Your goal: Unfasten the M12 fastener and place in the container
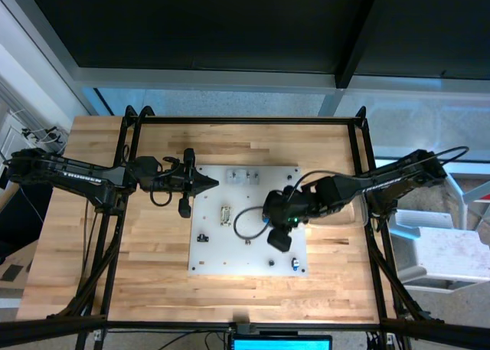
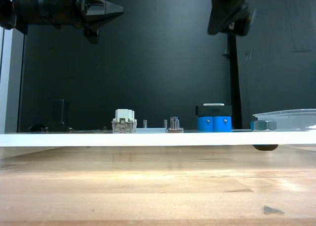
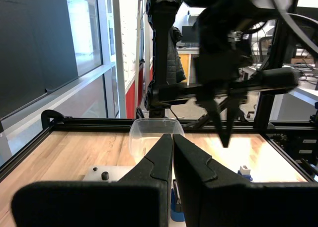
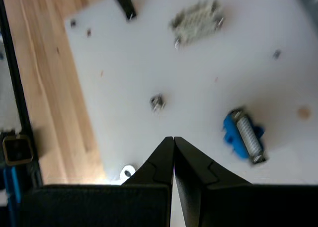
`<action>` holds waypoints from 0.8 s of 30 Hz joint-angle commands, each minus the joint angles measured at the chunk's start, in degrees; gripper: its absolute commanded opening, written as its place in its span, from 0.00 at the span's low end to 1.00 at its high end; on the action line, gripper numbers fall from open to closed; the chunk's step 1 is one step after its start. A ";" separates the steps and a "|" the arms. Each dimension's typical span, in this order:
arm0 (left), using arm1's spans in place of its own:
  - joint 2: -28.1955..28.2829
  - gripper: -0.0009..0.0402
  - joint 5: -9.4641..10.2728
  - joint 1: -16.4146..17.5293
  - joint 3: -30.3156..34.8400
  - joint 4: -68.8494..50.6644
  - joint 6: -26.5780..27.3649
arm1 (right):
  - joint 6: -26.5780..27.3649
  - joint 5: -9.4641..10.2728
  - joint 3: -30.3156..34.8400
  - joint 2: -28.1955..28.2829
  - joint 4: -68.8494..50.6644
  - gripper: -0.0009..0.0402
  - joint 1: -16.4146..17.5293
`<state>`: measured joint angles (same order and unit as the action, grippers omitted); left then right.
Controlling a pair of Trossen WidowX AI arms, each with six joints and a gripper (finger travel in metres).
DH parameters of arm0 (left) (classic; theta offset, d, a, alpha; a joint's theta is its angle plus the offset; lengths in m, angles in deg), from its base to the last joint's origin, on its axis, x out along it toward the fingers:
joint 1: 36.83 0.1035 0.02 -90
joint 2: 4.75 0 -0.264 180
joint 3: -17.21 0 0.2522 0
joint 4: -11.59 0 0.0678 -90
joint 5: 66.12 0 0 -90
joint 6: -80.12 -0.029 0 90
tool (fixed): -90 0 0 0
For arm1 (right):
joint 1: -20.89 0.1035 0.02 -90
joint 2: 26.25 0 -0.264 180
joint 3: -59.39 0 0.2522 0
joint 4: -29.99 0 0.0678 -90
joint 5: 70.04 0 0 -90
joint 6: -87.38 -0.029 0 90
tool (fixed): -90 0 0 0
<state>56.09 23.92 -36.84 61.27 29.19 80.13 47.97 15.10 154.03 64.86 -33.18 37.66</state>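
Note:
The small silver M12 nut (image 1: 295,264) (image 2: 265,125) sits on its stud near the white board's (image 1: 230,258) near right edge, outside the container. The see-through container (image 1: 357,214) (image 2: 291,118) (image 3: 149,131) lies on the wood just right of the board, partly hidden by my right arm. My right gripper (image 1: 279,241) (image 4: 173,138) hangs shut and empty high over the board, a little left of and beyond the nut. My left gripper (image 1: 213,183) (image 2: 117,9) (image 3: 172,136) is also shut and empty, raised over the board's far left edge and pointing right.
On the board stand a pale grey connector (image 1: 225,214) (image 2: 123,122) (image 4: 196,19), a blue block (image 2: 214,123) (image 4: 242,139) and a small silver post (image 2: 174,123) (image 4: 157,103). A black frame rail (image 1: 245,121) rings the table.

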 commanded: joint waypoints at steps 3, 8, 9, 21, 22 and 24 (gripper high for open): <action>0.02 0.02 0.00 0.00 0.02 0.00 0.00 | -3.87 -0.07 6.36 5.46 -7.78 0.02 1.27; 0.02 0.02 0.00 0.00 0.02 0.00 0.00 | -7.04 0.28 11.19 10.40 -14.49 0.02 2.80; 0.02 0.02 0.00 0.00 0.02 0.00 0.00 | -7.39 0.50 11.89 11.39 -15.37 0.02 3.10; 0.02 0.02 0.00 0.00 0.02 0.00 0.00 | -14.14 4.68 17.86 20.26 -18.12 0.02 6.67; 0.02 0.02 0.00 0.00 0.02 0.00 0.00 | -14.36 4.98 17.86 20.81 -18.05 0.02 6.91; 0.02 0.02 0.00 0.00 0.02 0.00 0.00 | -15.76 4.96 17.84 21.88 -18.03 0.02 7.54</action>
<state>56.09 23.94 -36.84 61.29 29.19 80.13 33.12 19.97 171.91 86.04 -51.28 44.72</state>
